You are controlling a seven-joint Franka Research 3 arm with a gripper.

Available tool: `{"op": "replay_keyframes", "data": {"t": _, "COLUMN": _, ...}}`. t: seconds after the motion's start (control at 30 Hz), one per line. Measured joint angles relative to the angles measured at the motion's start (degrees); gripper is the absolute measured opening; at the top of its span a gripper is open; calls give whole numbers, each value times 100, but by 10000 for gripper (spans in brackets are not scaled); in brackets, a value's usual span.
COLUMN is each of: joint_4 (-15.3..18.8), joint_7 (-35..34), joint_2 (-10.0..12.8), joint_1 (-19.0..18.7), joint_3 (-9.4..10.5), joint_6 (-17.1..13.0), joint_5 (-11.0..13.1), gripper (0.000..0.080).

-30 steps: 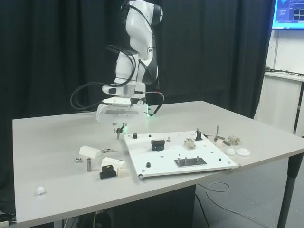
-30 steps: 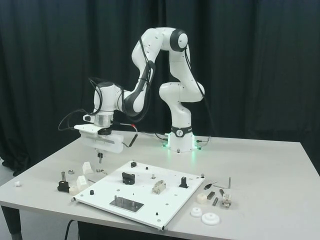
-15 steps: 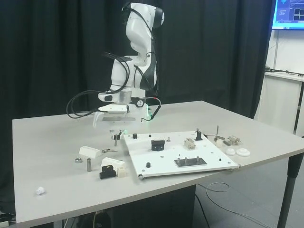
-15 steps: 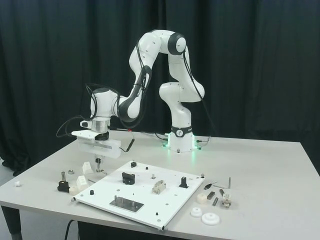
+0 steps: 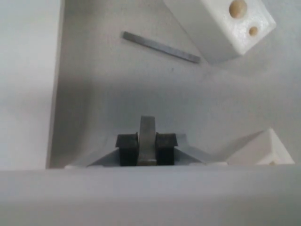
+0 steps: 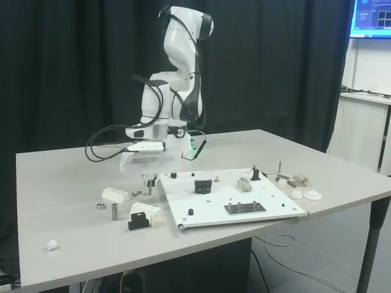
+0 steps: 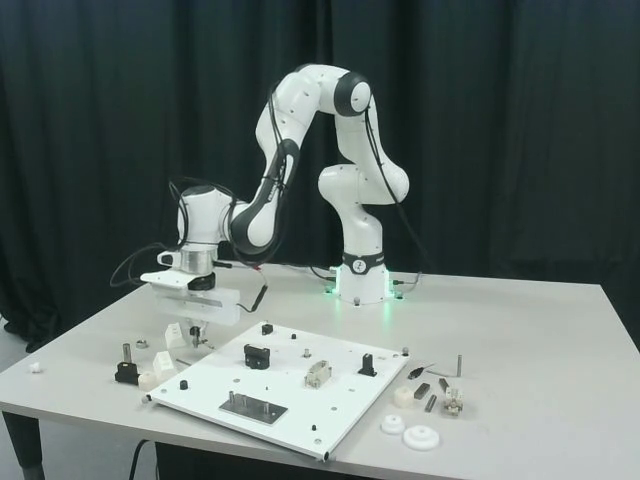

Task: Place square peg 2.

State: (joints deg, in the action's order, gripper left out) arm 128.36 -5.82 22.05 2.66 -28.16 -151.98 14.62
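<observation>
My gripper (image 5: 147,149) is shut on a small grey square peg (image 5: 147,136), which stands upright between the black fingertips (image 5: 126,146). In the room views the gripper (image 6: 148,182) (image 7: 195,335) hangs low over the grey table, just off the left edge of the white base plate (image 6: 244,221) (image 7: 330,415). A white block with holes (image 5: 221,23) (image 6: 115,194) (image 7: 175,333) lies close by. A thin grey bar (image 5: 161,46) rests on the table between that block and the plate edge (image 5: 28,80).
A black-and-white part (image 6: 145,217), a short cylinder (image 6: 113,210), a nut (image 6: 98,205) and a white ball (image 6: 52,245) lie at the front left. White gears (image 6: 305,194) and small pegs (image 7: 440,390) sit right of the plate. Black fixtures (image 6: 203,185) stand on the plate.
The arm has swung left and lowered, carrying the peg from beside the plate's corner down toward the table near the white block.
</observation>
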Motion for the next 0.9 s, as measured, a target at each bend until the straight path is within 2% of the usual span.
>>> {"op": "replay_keyframes", "data": {"t": 0.47, "joint_4": -217, "joint_7": 414, "joint_2": 339, "joint_1": -1, "joint_3": 12, "joint_6": -4, "joint_5": 530, "gripper": 75}}
{"op": "replay_keyframes", "data": {"t": 0.73, "joint_4": -287, "joint_7": 541, "joint_2": 453, "joint_1": -1, "joint_3": 12, "joint_6": -3, "joint_5": 632, "gripper": 75}}
{"op": "replay_keyframes", "data": {"t": 0.77, "joint_4": -291, "joint_7": 547, "joint_2": 459, "joint_1": -1, "joint_3": 12, "joint_6": -3, "joint_5": 632, "gripper": 150}}
{"op": "replay_keyframes", "data": {"t": 0.9, "joint_4": -298, "joint_7": 560, "joint_2": 465, "joint_1": -1, "joint_3": 10, "joint_6": -2, "joint_5": 632, "gripper": 150}}
